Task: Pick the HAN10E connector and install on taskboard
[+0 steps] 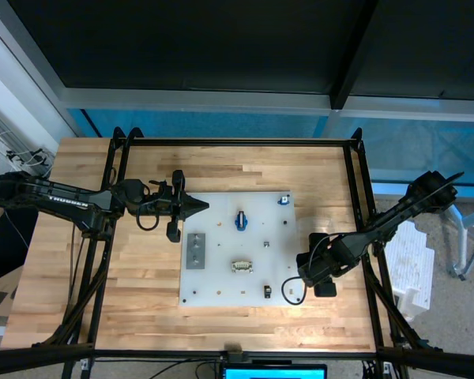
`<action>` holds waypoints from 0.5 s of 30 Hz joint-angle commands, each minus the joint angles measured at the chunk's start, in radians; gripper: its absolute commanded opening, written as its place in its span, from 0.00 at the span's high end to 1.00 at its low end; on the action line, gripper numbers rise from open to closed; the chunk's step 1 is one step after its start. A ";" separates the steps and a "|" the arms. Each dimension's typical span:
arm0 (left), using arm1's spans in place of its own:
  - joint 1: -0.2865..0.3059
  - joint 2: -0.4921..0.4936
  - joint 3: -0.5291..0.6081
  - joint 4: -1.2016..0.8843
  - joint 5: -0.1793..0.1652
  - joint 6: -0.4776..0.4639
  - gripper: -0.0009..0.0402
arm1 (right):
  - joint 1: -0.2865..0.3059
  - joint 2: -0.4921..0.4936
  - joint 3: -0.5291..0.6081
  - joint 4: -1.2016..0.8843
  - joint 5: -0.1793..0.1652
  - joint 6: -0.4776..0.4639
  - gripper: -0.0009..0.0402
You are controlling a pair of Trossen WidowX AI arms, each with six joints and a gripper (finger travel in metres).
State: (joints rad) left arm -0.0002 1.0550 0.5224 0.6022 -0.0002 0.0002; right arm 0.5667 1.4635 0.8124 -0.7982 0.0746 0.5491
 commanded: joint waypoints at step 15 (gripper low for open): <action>0.000 0.001 0.000 0.000 0.000 0.000 0.98 | -0.004 0.003 -0.029 0.039 -0.023 0.011 0.41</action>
State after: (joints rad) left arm -0.0002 1.0554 0.5228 0.6022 -0.0002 0.0002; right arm 0.5625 1.4662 0.7807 -0.7582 0.0509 0.5602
